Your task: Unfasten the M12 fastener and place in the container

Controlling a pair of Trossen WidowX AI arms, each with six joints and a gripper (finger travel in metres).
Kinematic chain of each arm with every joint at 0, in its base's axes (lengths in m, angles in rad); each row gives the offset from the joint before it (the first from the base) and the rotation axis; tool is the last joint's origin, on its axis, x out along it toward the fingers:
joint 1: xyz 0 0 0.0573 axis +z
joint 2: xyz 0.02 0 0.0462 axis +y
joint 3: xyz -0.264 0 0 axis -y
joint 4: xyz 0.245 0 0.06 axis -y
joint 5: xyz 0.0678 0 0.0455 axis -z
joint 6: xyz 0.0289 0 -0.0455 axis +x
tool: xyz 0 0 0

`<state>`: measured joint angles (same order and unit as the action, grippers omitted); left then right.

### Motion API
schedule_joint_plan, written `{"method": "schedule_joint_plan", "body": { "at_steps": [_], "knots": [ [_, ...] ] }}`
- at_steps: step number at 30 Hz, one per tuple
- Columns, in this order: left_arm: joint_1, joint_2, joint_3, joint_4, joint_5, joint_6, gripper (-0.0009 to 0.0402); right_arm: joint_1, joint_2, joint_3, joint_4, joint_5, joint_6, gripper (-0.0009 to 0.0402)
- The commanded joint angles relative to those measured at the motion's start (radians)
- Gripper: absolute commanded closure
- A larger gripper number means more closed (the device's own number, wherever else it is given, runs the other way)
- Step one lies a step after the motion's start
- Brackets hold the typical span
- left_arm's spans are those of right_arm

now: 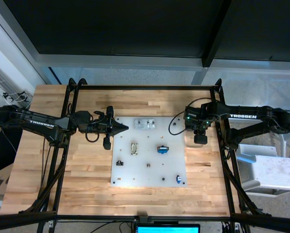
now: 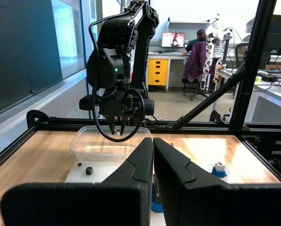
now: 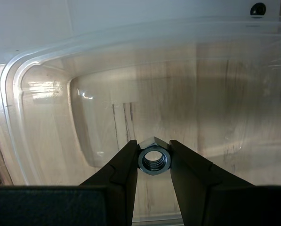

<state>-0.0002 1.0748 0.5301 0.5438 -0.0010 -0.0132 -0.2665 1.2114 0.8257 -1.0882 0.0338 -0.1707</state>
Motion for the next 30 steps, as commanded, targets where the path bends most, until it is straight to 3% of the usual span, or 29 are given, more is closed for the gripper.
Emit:
{"method": "schedule_joint_plan", "body": {
  "at_steps": [1,16,21,30],
  "knots": [
    [0.000,0.000,0.000,0.000,0.000,0.000,0.0393,-0.001,0.001,0.000,-0.003,0.001,0.002,0.0349],
    [0.000,0.000,0.000,0.000,0.000,0.000,0.0393,-0.002,0.002,0.000,-0.006,0.003,0.006,0.0190],
    [0.000,0.000,0.000,0.000,0.000,0.000,0.0393,-0.002,0.002,0.000,-0.006,0.032,0.006,0.0164],
    [0.000,0.000,0.000,0.000,0.000,0.000,0.0393,-0.002,0.002,0.000,-0.005,0.036,0.006,0.0154]
  ]
}}
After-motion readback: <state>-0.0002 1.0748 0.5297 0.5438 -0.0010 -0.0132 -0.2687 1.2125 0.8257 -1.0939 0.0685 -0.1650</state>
